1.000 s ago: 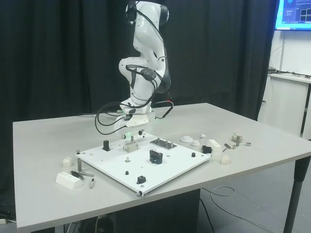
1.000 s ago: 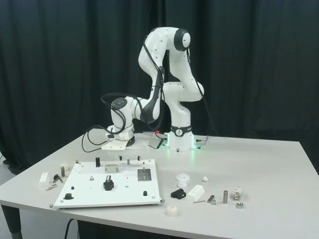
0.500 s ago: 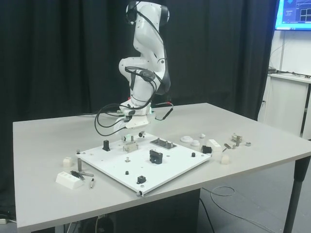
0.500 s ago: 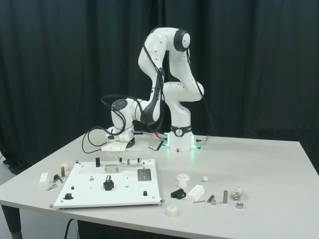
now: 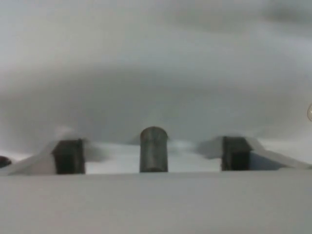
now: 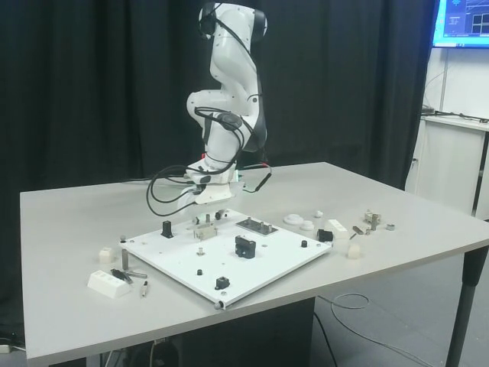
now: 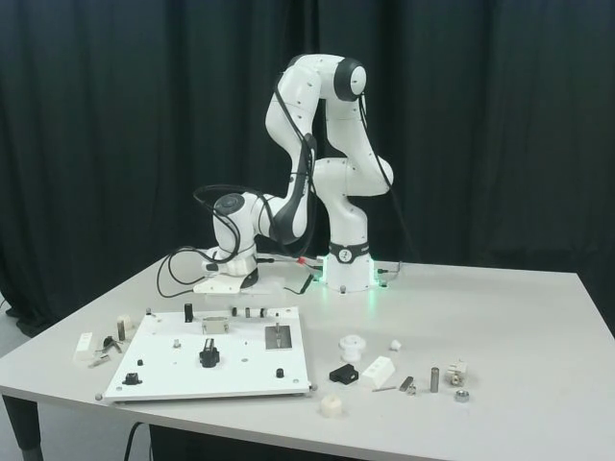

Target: Remove round peg 3.

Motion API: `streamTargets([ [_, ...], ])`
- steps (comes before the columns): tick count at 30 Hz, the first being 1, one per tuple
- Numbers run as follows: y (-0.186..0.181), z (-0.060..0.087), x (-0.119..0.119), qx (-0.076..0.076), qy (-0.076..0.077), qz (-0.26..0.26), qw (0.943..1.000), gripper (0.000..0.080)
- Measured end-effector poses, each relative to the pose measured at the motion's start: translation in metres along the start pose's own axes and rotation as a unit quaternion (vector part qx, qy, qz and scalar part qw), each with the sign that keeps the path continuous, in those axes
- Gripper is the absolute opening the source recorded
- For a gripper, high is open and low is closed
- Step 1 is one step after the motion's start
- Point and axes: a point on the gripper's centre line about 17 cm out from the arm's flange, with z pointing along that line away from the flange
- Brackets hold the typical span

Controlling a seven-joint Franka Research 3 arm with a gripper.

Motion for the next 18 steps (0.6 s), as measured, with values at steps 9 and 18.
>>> streamTargets([
  [9, 0.0008, 0.0002, -0.0009, 0.0, -0.001, 0.001, 1.0, 0.0378],
  [18, -0.0001, 0.0001, -0.001, 0.001, -0.002, 0.0, 1.0, 0.0176],
])
